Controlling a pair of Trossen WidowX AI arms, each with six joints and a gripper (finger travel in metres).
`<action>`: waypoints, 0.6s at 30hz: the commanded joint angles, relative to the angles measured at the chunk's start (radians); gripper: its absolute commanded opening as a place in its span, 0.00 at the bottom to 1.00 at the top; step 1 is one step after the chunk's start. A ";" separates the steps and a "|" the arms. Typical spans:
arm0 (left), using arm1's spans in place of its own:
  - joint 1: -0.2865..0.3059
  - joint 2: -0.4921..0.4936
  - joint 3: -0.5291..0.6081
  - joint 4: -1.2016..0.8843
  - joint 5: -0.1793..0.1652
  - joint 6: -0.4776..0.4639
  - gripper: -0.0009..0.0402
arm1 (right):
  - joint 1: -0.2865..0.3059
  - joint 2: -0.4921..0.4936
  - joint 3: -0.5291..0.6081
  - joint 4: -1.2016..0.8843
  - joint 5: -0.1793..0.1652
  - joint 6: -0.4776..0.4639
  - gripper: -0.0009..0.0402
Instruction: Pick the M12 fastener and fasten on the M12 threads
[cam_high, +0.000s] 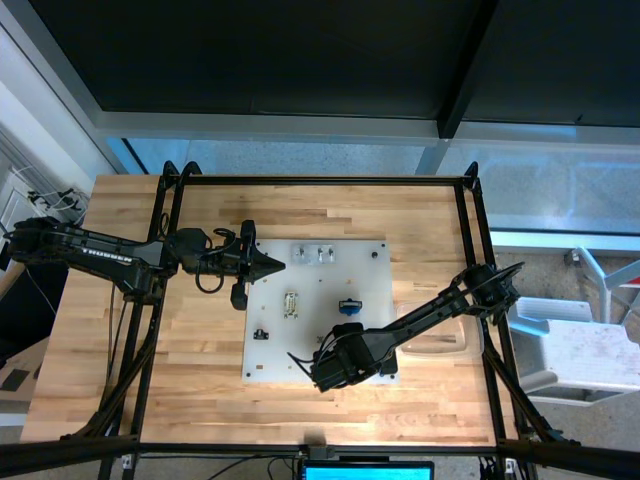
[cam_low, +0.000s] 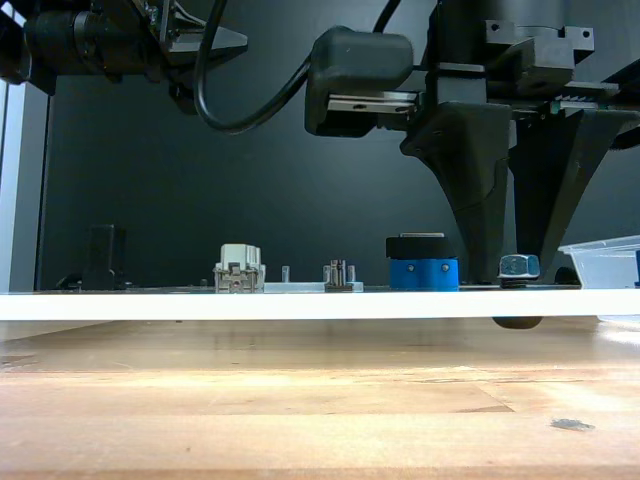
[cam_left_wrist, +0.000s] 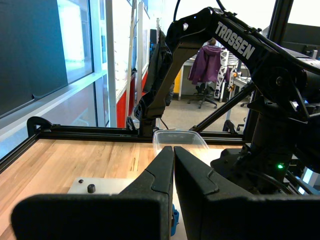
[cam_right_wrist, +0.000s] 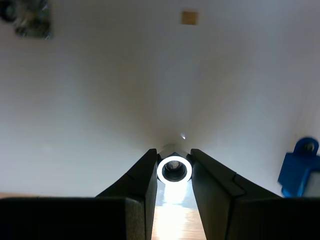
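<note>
Setting: wooden tabletop (cam_high: 200, 400) inside a black frame, dark wall behind, with a white board (cam_high: 270, 330) lying at its middle.
Left gripper: the left gripper (cam_left_wrist: 173, 150) hung over the board's far left edge, fingers pressed together on nothing. By the look of it, it was parked.
Right gripper: the right gripper (cam_right_wrist: 174, 154) pointed straight down over the board's near right part, fingers narrow and clamped on both sides of the M12 fastener (cam_low: 518, 266).
Fastener: a small silver nut, sitting low at the board's surface between those fingers, its hole facing up.
Threads: no black ribs showed beneath the nut, and the fingers hid the spot. Whether the nut sat on its stud or flat on the board could not be told.
Done, as judged: the reach and the grip on the nut.
Left, as judged: if the nut lay on the bare board, then the lift, the carry to the threads and the turning down. If it already sat on the stud, then only the turning. No view showed it fastened.
</note>
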 joint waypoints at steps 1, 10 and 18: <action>0.000 0.000 0.000 0.000 0.000 0.000 0.02 | 0.000 0.000 0.001 0.021 0.001 0.115 0.06; 0.000 0.000 0.000 0.000 0.000 0.000 0.02 | 0.000 0.000 0.001 0.018 0.001 0.390 0.06; 0.000 0.000 0.000 0.000 0.000 0.000 0.02 | 0.000 0.000 0.001 -0.012 0.001 0.663 0.06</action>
